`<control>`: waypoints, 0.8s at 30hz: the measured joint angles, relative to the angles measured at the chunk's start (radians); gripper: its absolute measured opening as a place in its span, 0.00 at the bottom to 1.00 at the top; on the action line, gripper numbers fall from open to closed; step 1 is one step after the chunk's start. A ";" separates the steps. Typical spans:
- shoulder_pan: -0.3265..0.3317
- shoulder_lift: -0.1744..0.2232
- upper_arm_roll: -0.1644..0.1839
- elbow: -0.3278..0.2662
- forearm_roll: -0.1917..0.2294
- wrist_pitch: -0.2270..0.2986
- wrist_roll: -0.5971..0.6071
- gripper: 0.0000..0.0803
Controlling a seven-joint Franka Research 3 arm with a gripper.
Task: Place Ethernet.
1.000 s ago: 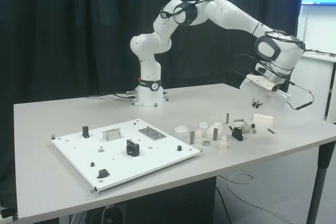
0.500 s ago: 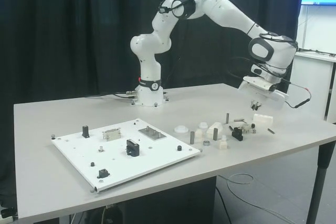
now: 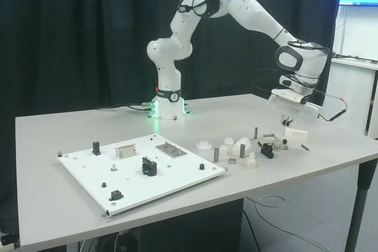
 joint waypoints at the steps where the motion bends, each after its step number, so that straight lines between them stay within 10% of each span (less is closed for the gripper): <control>1: 0.002 -0.002 -0.001 -0.007 0.000 0.008 0.000 0.10; 7: 0.018 -0.015 -0.012 -0.042 0.000 0.047 -0.004 0.10; 8: 0.021 -0.017 -0.014 -0.046 0.000 0.052 -0.011 0.31; 13: 0.032 -0.025 -0.022 -0.065 0.000 0.072 -0.055 0.31; 14: 0.034 -0.026 -0.024 -0.068 0.000 0.076 -0.055 0.70; 19: 0.036 -0.030 -0.026 -0.078 0.000 0.086 -0.058 0.70; 20: 0.036 -0.030 -0.026 -0.079 0.000 0.087 -0.059 0.93; 24: 0.036 -0.030 -0.026 -0.080 0.000 0.093 -0.061 0.93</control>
